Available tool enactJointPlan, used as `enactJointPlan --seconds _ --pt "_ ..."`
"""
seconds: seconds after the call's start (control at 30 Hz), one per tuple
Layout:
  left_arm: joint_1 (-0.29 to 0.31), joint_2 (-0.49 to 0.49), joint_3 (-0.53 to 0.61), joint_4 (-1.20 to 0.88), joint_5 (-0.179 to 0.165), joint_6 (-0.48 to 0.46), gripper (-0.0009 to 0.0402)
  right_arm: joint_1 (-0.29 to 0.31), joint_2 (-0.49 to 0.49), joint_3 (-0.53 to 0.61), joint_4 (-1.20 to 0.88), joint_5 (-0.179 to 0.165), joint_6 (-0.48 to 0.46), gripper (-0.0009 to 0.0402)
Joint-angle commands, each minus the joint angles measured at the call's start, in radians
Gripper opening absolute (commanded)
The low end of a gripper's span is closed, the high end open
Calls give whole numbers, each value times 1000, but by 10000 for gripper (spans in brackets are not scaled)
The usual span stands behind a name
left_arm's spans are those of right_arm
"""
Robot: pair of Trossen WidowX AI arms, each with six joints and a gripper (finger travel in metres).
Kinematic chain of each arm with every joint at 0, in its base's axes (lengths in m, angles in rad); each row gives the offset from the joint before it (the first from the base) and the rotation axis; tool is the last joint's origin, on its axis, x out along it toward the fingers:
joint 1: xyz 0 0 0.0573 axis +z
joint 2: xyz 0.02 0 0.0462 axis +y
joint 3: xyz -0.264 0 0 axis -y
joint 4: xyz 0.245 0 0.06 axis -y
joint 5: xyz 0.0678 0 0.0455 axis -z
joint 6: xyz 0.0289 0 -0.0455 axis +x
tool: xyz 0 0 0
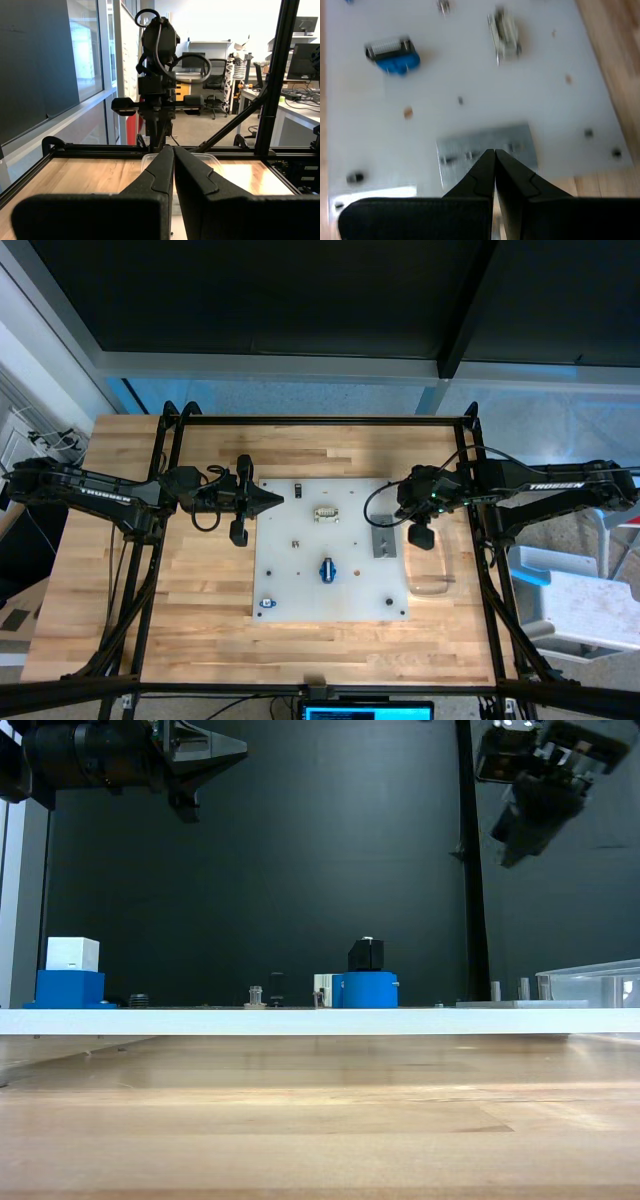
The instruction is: Pick the 16mm cylinder and place it in the taskboard
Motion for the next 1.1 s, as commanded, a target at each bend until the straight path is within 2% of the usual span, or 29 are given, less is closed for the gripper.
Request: enactJointPlan --seconds 0.03,0.4,0.67,0.83,1.1 --pt "0 0 0 0 0 0 0 1 0 7 -79 0 16 0" --pt "0 0 0 0 0 0 0 7 0 7 -259 1 60 0" --pt "0 0 0 0 0 0 0 19 1 7 -355 -5 175 0" --pt "0 0 0 0 0 0 0 21 1 2 -364 -4 241 0" --pt "0 0 0 0 0 0 0 26 24 -1 -354 -2 260 0"
